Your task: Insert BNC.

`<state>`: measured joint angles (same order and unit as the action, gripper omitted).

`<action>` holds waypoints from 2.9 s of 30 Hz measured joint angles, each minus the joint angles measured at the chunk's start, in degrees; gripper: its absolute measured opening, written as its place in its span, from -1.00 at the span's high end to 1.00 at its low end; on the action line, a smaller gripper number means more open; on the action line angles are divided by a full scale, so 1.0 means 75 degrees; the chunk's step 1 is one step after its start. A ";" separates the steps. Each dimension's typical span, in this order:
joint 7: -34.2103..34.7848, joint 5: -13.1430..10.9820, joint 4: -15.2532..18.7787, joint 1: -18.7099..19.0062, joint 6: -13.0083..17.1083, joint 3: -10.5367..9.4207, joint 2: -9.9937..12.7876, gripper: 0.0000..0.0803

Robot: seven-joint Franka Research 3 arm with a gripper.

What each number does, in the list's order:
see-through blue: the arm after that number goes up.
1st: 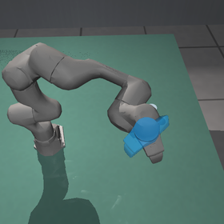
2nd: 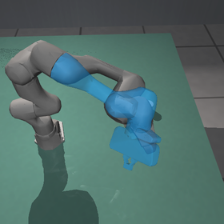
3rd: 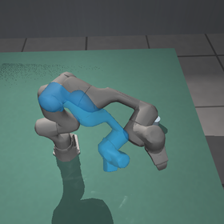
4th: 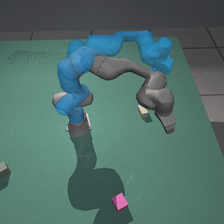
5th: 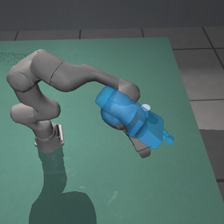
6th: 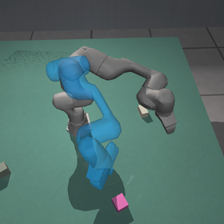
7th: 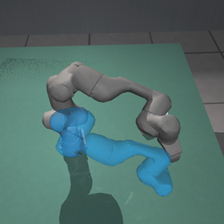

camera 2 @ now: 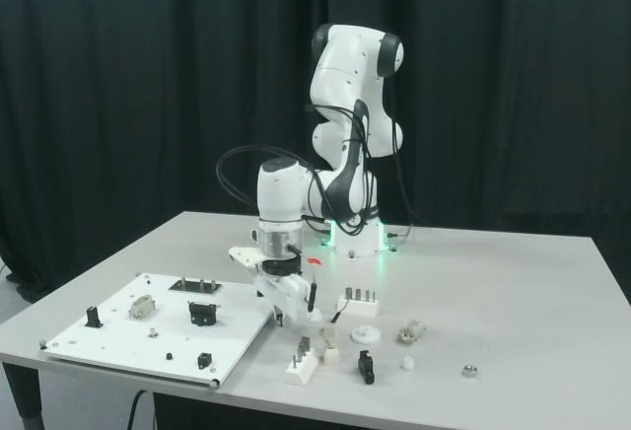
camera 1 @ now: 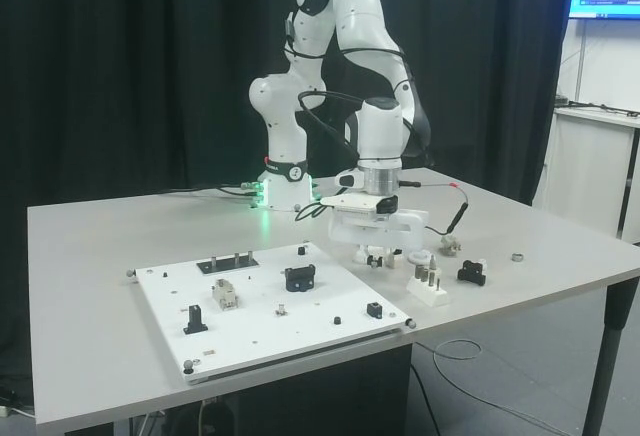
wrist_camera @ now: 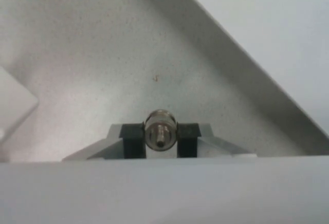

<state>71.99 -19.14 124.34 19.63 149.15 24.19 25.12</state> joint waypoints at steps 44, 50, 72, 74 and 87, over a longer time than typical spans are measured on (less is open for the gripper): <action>-0.0042 0.0956 -0.0394 -0.0118 -0.0119 0.0716 -0.0267 0.69; -0.0436 0.1118 -0.0602 -0.0373 -0.0299 0.0832 -0.0350 0.69; -0.1339 0.1109 -0.1540 -0.1400 -0.0823 0.0848 -0.0175 0.69; -0.1338 0.1100 -0.1624 -0.1457 -0.0894 0.0848 -0.0119 0.69; -0.0811 0.0746 -0.2258 -0.1804 -0.1321 0.0842 0.0397 0.69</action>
<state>65.91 -13.54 107.40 6.10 139.25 30.50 28.10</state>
